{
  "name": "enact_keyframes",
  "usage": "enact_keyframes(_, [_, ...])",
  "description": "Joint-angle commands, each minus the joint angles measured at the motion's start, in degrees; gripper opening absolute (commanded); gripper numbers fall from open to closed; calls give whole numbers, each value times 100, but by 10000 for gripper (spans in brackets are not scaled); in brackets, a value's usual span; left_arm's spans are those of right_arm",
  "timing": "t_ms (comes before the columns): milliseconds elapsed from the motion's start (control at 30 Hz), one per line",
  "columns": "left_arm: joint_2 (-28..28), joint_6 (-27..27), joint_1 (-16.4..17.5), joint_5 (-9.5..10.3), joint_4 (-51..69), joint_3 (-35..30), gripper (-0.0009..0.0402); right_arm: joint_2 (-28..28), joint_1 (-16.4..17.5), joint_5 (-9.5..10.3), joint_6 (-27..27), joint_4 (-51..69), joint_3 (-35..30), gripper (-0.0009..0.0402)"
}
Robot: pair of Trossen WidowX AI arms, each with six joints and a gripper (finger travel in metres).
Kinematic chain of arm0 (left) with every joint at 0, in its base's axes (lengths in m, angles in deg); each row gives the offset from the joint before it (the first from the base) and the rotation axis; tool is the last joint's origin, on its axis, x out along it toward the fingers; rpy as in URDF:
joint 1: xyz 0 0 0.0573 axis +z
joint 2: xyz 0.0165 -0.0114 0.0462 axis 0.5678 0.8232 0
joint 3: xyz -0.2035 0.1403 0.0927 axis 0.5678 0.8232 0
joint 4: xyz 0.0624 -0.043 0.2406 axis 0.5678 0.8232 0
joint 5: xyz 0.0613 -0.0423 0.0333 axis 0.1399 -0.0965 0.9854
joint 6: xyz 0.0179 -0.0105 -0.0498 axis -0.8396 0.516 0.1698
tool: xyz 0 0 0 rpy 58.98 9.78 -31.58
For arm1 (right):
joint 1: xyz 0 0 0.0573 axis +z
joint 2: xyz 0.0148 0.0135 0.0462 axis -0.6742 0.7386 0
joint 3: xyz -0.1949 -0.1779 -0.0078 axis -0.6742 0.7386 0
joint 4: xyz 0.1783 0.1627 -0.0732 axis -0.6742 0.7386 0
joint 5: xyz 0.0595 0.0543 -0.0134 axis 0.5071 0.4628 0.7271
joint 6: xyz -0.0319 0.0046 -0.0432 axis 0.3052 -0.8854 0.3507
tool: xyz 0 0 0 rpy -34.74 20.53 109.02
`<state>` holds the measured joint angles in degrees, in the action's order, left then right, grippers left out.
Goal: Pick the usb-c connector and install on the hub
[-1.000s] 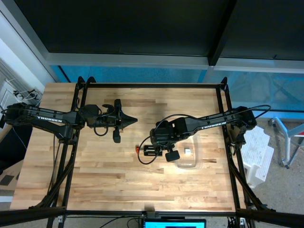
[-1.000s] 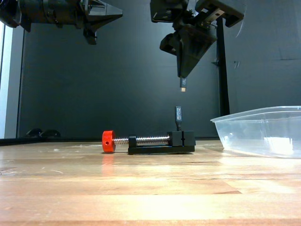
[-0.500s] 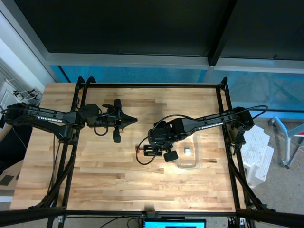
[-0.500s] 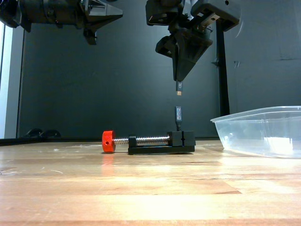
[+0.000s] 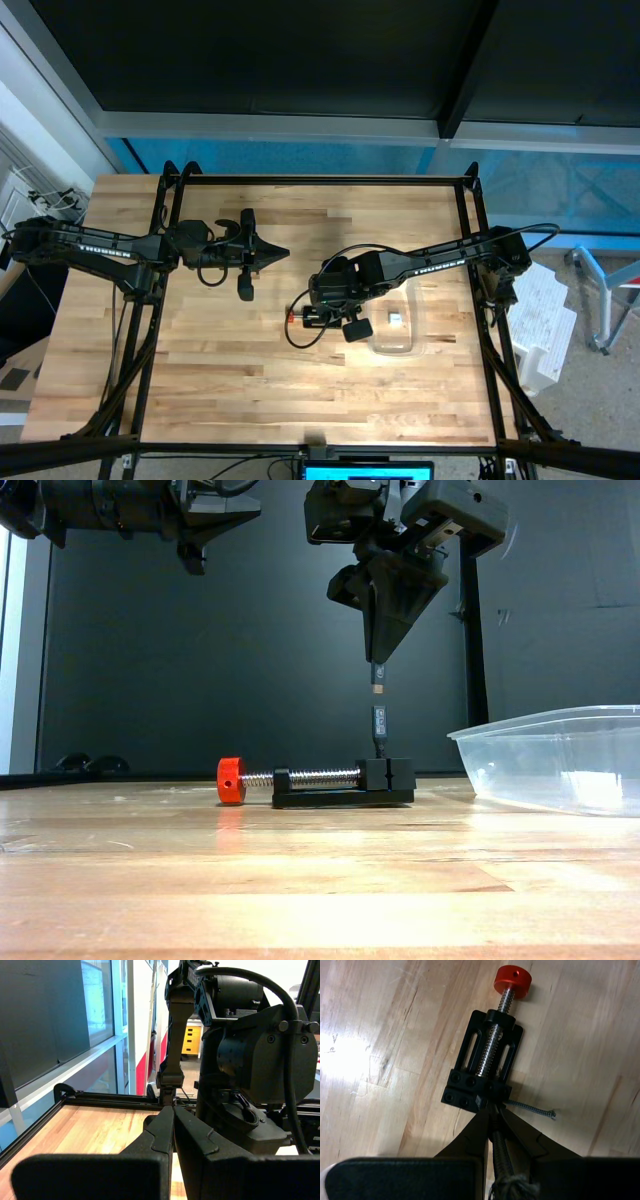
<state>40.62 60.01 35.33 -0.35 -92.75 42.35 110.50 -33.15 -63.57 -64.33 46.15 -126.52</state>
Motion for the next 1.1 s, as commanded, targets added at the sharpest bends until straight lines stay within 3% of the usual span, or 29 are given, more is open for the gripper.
enact_keyframes(33, [2, 0, 2, -2, -2, 0, 0, 39, 2, 2, -7, 0, -2, 0])
enact_keyframes(1100, [2, 0, 0, 0, -2, 0, 0, 155, 2, 94, -13, -120, 87, 0])
